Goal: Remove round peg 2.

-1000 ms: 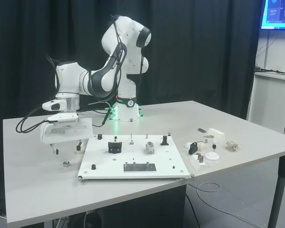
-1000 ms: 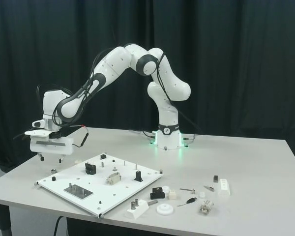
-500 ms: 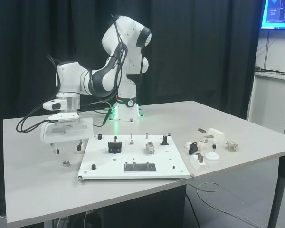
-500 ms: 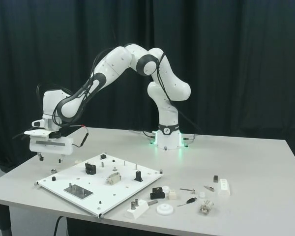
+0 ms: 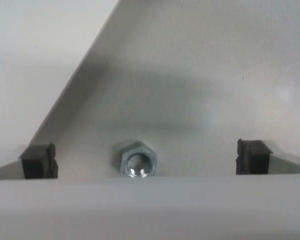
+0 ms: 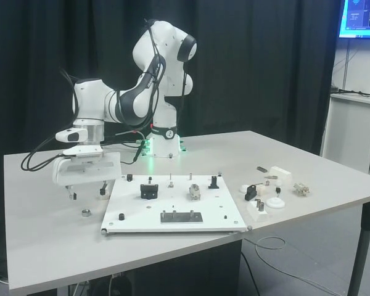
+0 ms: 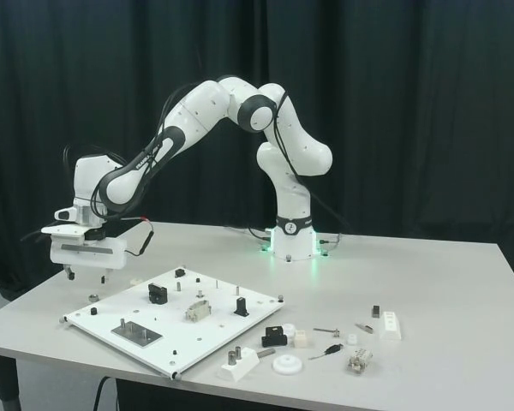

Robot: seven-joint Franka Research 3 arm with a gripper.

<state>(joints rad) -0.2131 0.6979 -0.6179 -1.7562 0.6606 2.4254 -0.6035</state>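
- Gripper (image 6: pixel 86 193) hangs above the grey table (image 6: pixel 43 246), jaws spread wide with nothing between the pads; fingertips (image 5: pixel 38 161) are black and clear of the surface.
- Directly below the gap, roughly midway between the two tips, a metal hex nut (image 5: pixel 135 164) lies flat on the table. In the first room view the same small piece (image 6: pixel 85 213) sits under the gripper, just off the edge of the white board (image 6: pixel 135 213).
- Beside the jaws, toward the arm's far side, the white board rests flat on the table; the wrist view catches its edge as a slanted line.
- Further along the board from the jaws: a small black peg (image 6: pixel 121 217) near the closest corner, a black block (image 6: pixel 149 190), a thin upright pin (image 6: pixel 171 183), a metal connector (image 6: pixel 193 192), a black bracket (image 6: pixel 214 181).
- A grey plate (image 6: pixel 180 217) on the board's near edge carries upright round pegs (image 6: pixel 174 214); which one is round peg 2 cannot be told. All stand well apart from the jaws.
- Beyond the board, farthest from the jaws, loose white and black parts (image 6: pixel 268 188) are scattered on the table.
- White arm (image 6: pixel 132 98) arches back to its base (image 6: pixel 161 145), lit green at the foot.
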